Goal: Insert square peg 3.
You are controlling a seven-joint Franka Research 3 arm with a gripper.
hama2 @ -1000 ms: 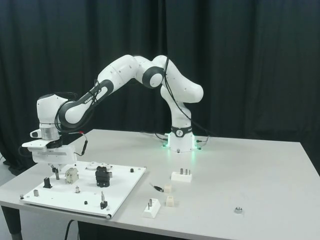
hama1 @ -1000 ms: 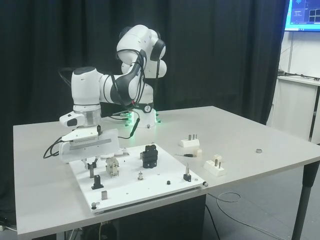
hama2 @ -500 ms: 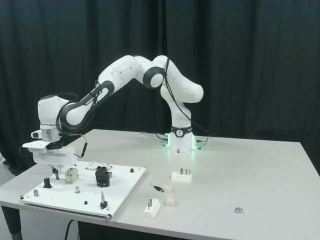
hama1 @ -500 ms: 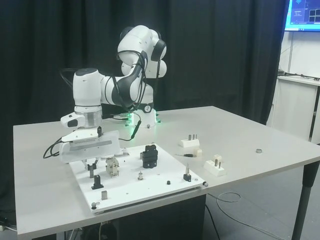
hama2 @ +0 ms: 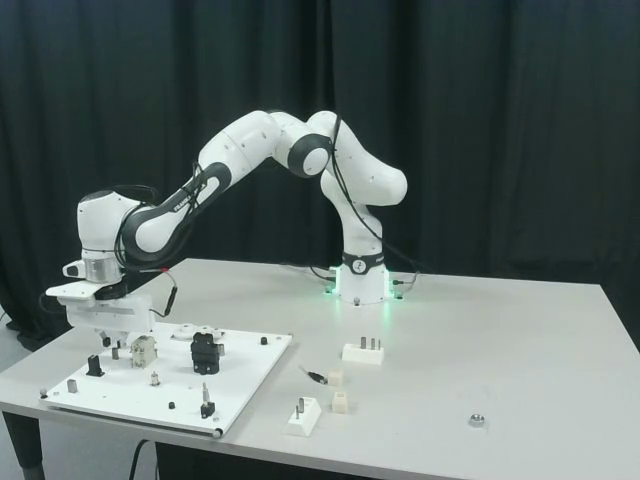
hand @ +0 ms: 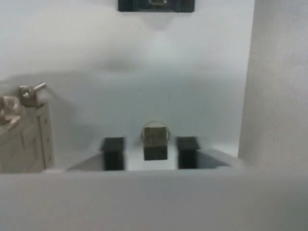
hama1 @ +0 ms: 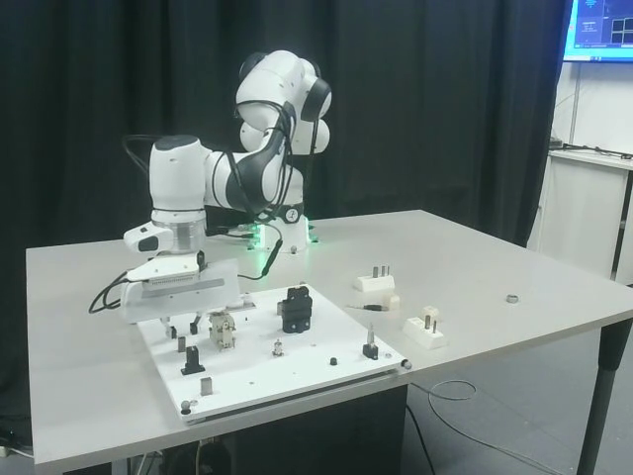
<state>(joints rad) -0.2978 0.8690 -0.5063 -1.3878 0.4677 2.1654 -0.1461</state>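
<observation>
Wrist view first: I see my two black fingers (hand: pixel 113 153) standing apart, with the square peg (hand: pixel 155 142) upright between them and a clear gap on either side, so they are spread and hold nothing. The peg stands on the white board (hand: pixel 144 82), and I read a faint ring around its base as the mouth of its socket, though I cannot tell how deep it sits.

My judgement is that the insertion is done or nearly so: the peg stands on its own, and what is left is to lift clear without knocking it.

Going outward from the peg, a pale metal fixture with a screw head (hand: pixel 21 127) stands near it on one side, and a black block (hand: pixel 156 5) lies well beyond it. From the first room view, the gripper (hama1: pixel 181 325) hangs low over the rear corner of the board, the fixture just beside it and a black clamp (hama1: pixel 297 309) farther along. Small white holders with pins (hama1: pixel 377 284) sit on the grey bench (hama1: pixel 475 257), well apart from the peg and no obstacle. The fixture is the only close neighbour I must mind.
</observation>
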